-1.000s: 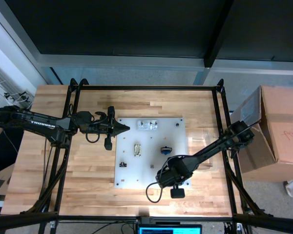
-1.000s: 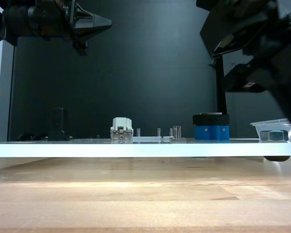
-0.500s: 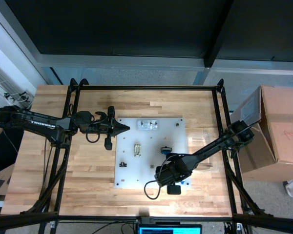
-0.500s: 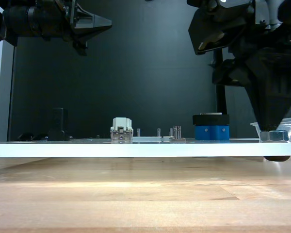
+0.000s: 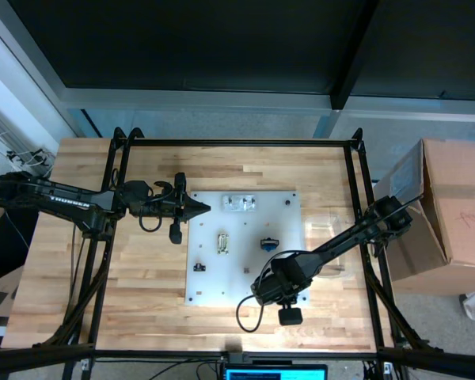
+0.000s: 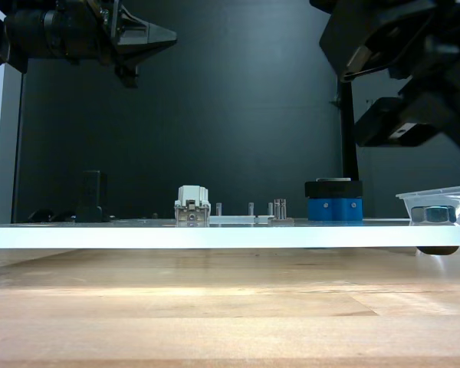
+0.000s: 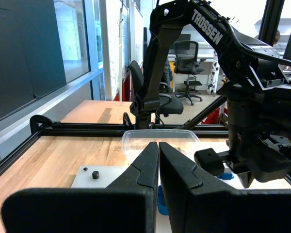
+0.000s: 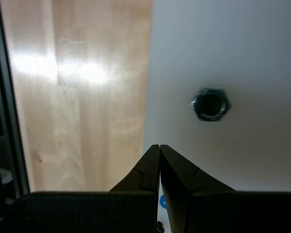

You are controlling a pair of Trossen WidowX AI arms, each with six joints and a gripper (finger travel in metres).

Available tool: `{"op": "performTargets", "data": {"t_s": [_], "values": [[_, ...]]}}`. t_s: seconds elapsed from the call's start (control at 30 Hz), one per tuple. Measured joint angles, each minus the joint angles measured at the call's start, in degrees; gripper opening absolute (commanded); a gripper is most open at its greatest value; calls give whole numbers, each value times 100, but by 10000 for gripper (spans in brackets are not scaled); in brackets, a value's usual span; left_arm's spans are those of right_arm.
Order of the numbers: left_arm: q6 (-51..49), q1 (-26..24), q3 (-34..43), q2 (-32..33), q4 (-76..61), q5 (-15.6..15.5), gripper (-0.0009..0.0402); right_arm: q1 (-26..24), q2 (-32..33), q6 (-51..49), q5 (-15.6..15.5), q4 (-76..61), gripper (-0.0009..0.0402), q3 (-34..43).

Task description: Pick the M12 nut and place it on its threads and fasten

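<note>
Silver M12 nut [image 8: 211, 104] on its stud, we see it free, just ahead of right gripper [image 8: 160, 146], tips pinched together empty, hanging above it, left gripper [image 7: 158, 143] clenched empty too, well apart from nut.

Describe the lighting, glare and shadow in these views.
Right wrist view: glare on the table; soft shadow around the nut on the white board, the shut right gripper hovering beside it. Left wrist view: backlight silhouettes the shut left gripper, at the board's left edge. Low view: dark backdrop.
</note>
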Motion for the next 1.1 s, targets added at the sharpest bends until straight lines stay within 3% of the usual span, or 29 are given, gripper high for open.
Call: {"op": "performTargets", "data": {"t_s": [0.2,0.3,0.43,0.53,0.63,0.77,0.87,1.1], "values": [[0,0,0,0,0,0,0,4,0,339,1172,-118,0,-11],[0,0,-2,0,0,-2,0,2,0,358,1353,-11,0,-17],[0,0,0,0,0,-2,0,2,0,358,1346,125,0,-46],[0,0,-2,0,0,0,0,7,0,343,1141,254,0,-109],[-2,0,-2,0,2,0,0,-20,0,144,581,289,0,-142],[0,0,0,0,2,0,0,7,0,55,70,164,0,-136],[0,0,-2,0,2,0,0,28,-2,50,24,87,0,-127],[-2,0,0,0,2,-2,0,7,-61,52,267,52,0,-125]]}}
